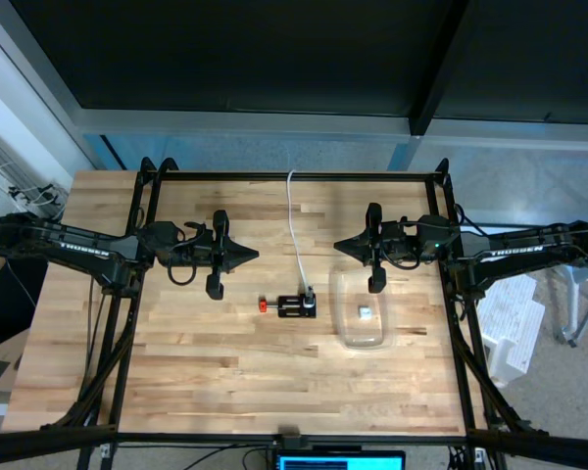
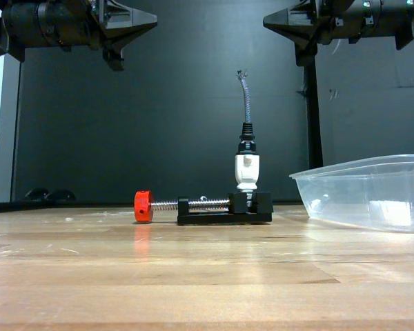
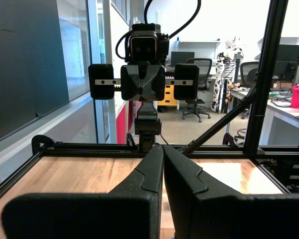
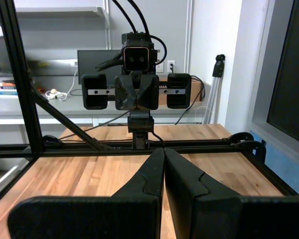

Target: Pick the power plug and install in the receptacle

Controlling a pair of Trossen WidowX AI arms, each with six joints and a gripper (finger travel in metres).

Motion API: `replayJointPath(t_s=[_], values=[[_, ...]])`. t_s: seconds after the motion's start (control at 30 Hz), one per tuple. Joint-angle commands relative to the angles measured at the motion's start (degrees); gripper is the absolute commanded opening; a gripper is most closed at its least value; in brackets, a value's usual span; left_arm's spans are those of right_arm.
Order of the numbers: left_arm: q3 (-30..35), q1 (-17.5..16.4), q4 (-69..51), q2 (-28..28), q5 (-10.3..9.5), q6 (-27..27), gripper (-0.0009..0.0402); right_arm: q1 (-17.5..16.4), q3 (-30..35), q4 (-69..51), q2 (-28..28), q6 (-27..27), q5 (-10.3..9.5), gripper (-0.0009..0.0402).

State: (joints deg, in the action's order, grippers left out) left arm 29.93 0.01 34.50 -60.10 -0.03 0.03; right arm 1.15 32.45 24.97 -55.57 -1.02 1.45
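Shows black left claw point(image 1: 252, 255) and black right claw point(image 1: 339, 245) closed and empty above pale wooden counter point(image 1: 196, 352); places small white corded receptacle point(image 2: 247, 169), upright in black red-knobbed mini vise point(image 2: 214, 217), between them, nearer right; leaves dark power plug unlocated

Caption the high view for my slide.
Both shut, the left hand and right hand hover facing each other; below, a black vise grips the corded receptacle beside a clear tray.

1. A light wooden table point(image 1: 225, 362) filled the high view's centre.
2. Dark panels point(image 1: 255, 49) spanned its upper edge.
3. Grey floor point(image 1: 529, 157) lay at upper right.
4. An office chair point(image 3: 195, 102) stood in a bright room in the left wrist view.
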Motion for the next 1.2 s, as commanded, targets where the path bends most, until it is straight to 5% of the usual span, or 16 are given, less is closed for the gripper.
replayJointPath(t_s=[0.03, 1.2], values=[[0.0, 0.0, 0.0, 0.0, 0.00, 0.0, 0.0000, -0.1, -0.1, 0.2, 0.0, -0.2, 0.02, 0.0000], [0.0, 0.0, 0.0, 0.0, 0.00, 0.0, 0.0000, 0.0, -0.1, -1.5, 0.0, -3.0, -1.03, 0.0000]])
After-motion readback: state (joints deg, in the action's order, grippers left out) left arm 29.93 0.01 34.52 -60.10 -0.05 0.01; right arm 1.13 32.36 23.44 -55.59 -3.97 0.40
